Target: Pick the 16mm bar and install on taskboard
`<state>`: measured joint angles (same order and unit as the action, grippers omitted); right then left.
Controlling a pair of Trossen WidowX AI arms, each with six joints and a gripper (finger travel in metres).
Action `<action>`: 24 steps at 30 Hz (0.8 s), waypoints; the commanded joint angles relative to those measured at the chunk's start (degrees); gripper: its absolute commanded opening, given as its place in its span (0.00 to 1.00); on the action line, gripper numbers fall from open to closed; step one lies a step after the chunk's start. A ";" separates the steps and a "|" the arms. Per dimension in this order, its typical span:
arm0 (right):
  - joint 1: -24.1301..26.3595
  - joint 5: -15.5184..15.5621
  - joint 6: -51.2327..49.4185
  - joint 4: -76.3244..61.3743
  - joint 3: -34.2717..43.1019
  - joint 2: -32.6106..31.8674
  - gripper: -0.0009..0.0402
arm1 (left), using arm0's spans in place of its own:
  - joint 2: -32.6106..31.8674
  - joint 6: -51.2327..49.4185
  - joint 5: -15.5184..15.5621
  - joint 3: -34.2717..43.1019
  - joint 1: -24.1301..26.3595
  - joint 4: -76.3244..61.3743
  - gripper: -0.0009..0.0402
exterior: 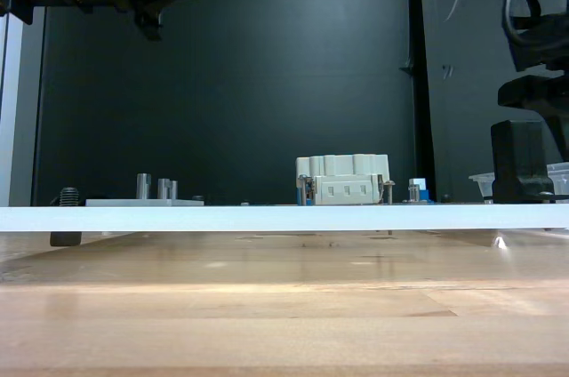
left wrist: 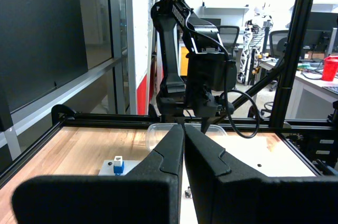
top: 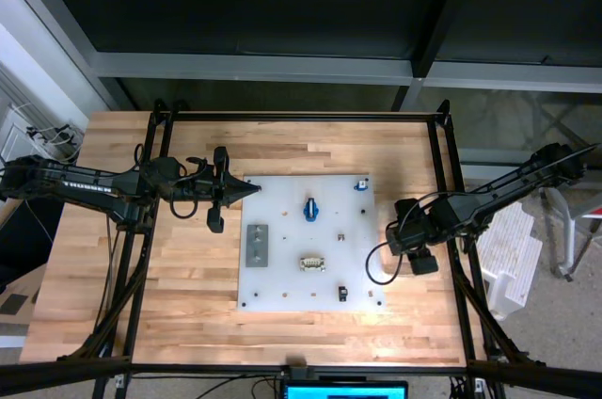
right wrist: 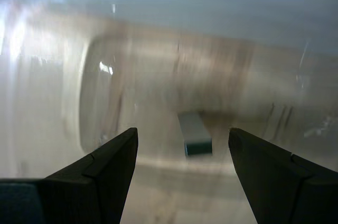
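The 16mm bar point(right wrist: 194, 131), a short grey piece, lies free on the floor of a clear tray point(right wrist: 105, 92), blurred in the right wrist view. My right gripper point(right wrist: 182, 130) hangs above it, open, its fingers on either side and apart from the bar. From above, this gripper point(top: 421, 263) points down just past the right edge of the white taskboard point(top: 282, 277). My left gripper point(top: 246, 189) is shut and empty, held high at the board's far left corner, pointing right. In its own view its fingertips point(left wrist: 183, 129) meet.
On the board stand a grey block with pegs point(top: 257, 244), a beige connector point(top: 312, 263) and a blue knob point(top: 310, 209). A black frame point(top: 442, 192) surrounds the table. A white tray point(top: 513, 258) sits outside it at the right.
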<state>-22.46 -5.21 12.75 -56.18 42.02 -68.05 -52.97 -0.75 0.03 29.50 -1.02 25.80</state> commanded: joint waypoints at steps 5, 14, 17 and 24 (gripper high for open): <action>0.59 -1.42 0.96 0.11 -0.85 0.00 0.61 | 0.00 0.00 0.00 0.00 0.00 -0.04 0.02; 0.61 -1.29 4.55 2.25 -3.82 0.00 0.61 | 0.00 0.00 0.00 0.00 0.00 0.00 0.02; 0.59 -1.29 4.59 2.75 -4.39 0.00 0.61 | 0.00 0.00 0.00 0.00 0.00 0.04 0.02; 0.57 -1.22 4.76 3.21 -5.27 0.02 0.61 | 0.00 0.00 0.00 0.00 0.00 0.02 0.02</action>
<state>-21.85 -6.48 17.50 -53.08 36.95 -68.07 -52.97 -0.75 0.03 29.47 -1.02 25.78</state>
